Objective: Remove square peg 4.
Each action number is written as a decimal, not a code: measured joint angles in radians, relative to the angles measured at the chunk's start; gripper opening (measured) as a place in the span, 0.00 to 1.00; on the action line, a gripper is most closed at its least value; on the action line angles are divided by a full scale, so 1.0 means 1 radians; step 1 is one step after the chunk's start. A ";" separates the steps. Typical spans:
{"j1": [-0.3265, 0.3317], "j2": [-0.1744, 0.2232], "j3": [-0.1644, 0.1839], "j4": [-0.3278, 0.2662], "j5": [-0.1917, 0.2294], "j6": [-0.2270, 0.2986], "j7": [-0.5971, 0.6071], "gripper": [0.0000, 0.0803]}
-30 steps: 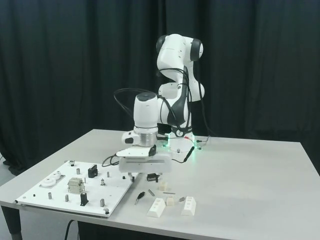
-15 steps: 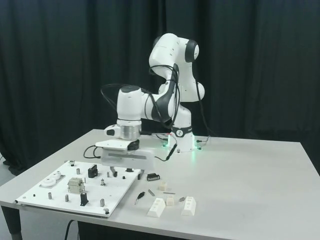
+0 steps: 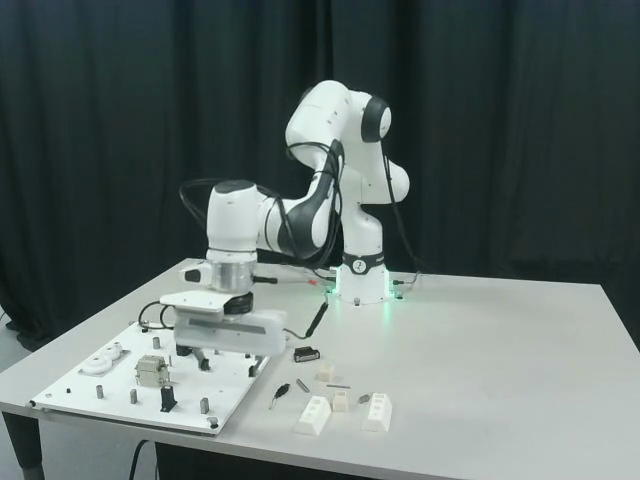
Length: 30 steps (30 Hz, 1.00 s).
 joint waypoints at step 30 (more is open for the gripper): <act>-0.102 0.206 0.011 0.330 0.075 -0.223 -0.082 1.00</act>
